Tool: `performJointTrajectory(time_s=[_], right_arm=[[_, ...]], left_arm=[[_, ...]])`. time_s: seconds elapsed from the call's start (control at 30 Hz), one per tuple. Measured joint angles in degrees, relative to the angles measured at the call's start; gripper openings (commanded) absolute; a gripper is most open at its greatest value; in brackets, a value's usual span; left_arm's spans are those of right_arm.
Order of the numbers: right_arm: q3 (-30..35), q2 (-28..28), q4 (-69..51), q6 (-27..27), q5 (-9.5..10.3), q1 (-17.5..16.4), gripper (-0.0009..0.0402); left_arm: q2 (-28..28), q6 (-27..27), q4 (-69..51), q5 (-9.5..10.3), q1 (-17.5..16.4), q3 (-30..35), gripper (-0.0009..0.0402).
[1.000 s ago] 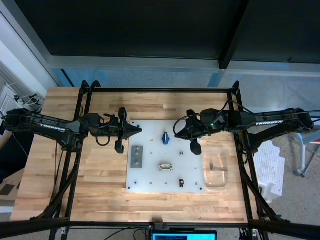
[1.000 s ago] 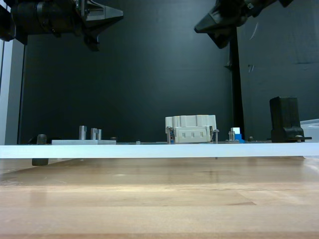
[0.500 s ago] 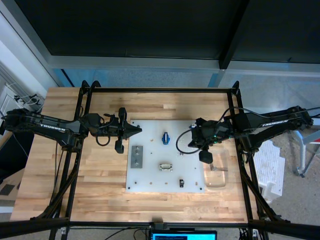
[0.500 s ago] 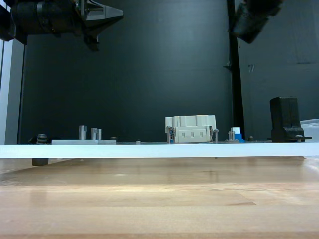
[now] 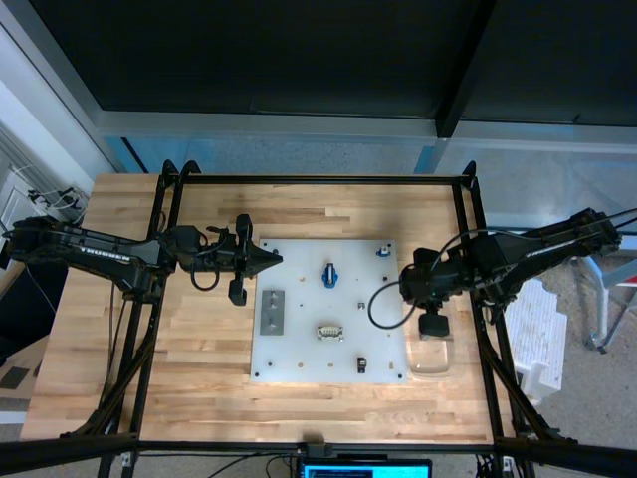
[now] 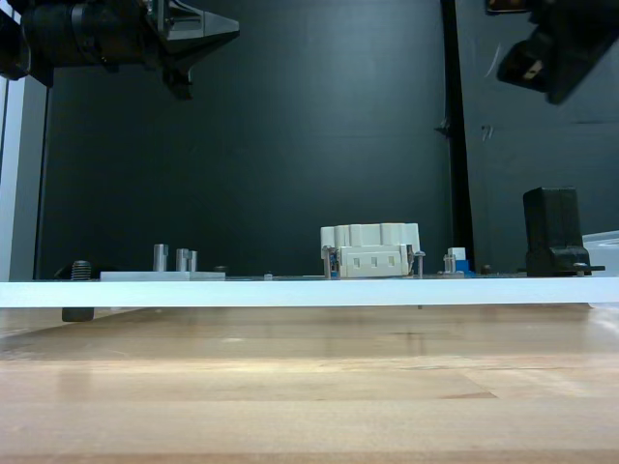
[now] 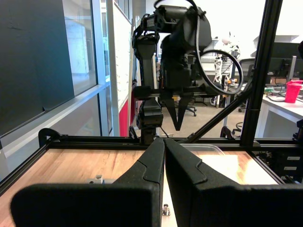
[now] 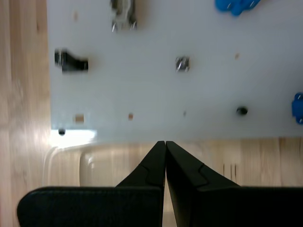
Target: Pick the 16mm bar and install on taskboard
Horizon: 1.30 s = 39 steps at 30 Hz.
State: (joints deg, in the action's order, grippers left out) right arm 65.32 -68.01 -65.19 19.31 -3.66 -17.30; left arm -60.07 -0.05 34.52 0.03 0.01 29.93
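While it is closed tight on nothing, the right gripper (image 8: 165, 142) hangs high above the line where the taskboard (image 5: 299, 349) edge meets the clear tray (image 5: 438, 366). From above, its body covers much of that tray, so the 16mm bar cannot be made out. Well apart, the left gripper (image 5: 271, 257), likewise closed and empty, hovers over the taskboard's far left corner, above the tabletop (image 5: 199, 378).

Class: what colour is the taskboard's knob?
Blue knob, clearest in the high view. Left hand hovers at the taskboard's left edge; right hand above the tray.
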Motion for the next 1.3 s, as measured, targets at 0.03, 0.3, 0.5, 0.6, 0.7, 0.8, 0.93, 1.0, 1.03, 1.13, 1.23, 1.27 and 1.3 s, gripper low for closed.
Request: performJointTrajectory(time_s=[0.03,0.3,0.5,0.6,0.7,0.8,0.93,1.0,1.03,1.13,1.23,1.27,1.3], right_arm=[[0.0,0.0,-0.85,0.07,0.02,-0.44,0.0],[0.04,-0.02,-7.56,1.49,0.11,-4.2,0.0],[0.04,-0.07,-10.67,4.57,0.17,-7.67,0.0],[0.02,-0.59,-12.74,6.03,0.2,-9.01,0.0],[0.0,-1.64,-13.22,7.15,0.22,-9.92,0.0],[0.0,-2.91,-13.2,7.89,0.22,-10.84,0.0],[-0.02,-3.85,-13.11,9.46,0.24,-11.89,0.0],[-0.07,-4.35,-12.96,10.12,0.24,-12.41,0.0003],[-0.11,-4.68,-12.94,10.32,0.22,-12.68,0.0007],[-0.26,-5.88,-12.74,10.99,0.22,-13.53,0.0029],[-0.42,-7.04,-12.44,11.41,0.24,-13.86,0.0067],[-0.5,-7.28,-12.37,11.5,0.24,-13.9,0.0081],[-0.57,-7.39,-12.28,11.69,0.22,-13.94,0.0095]], left_arm=[[0.0,0.0,0.0,-0.02,0.0,0.02,0.0],[0.0,0.0,-0.02,0.0,0.0,0.02,0.0],[0.0,-0.02,0.0,-0.02,0.0,0.02,0.0],[0.0,-0.02,-0.02,0.0,0.0,0.02,0.0],[0.0,0.0,0.0,-0.02,0.0,0.02,0.0],[0.0,0.0,0.0,-0.02,0.0,0.0,0.0],[0.0,-0.02,0.0,0.0,0.0,0.02,0.0],[0.0,0.0,0.0,-0.02,0.0,0.0,0.0],[0.0,0.0,0.0,-0.02,0.0,0.02,0.0],[0.0,0.0,0.0,0.0,0.0,0.02,0.0],[0.0,0.0,0.0,-0.02,0.0,0.02,0.0],[0.0,0.0,0.0,-0.02,0.0,0.02,0.0],[0.0,0.0,-0.02,0.0,0.0,0.02,0.0]])
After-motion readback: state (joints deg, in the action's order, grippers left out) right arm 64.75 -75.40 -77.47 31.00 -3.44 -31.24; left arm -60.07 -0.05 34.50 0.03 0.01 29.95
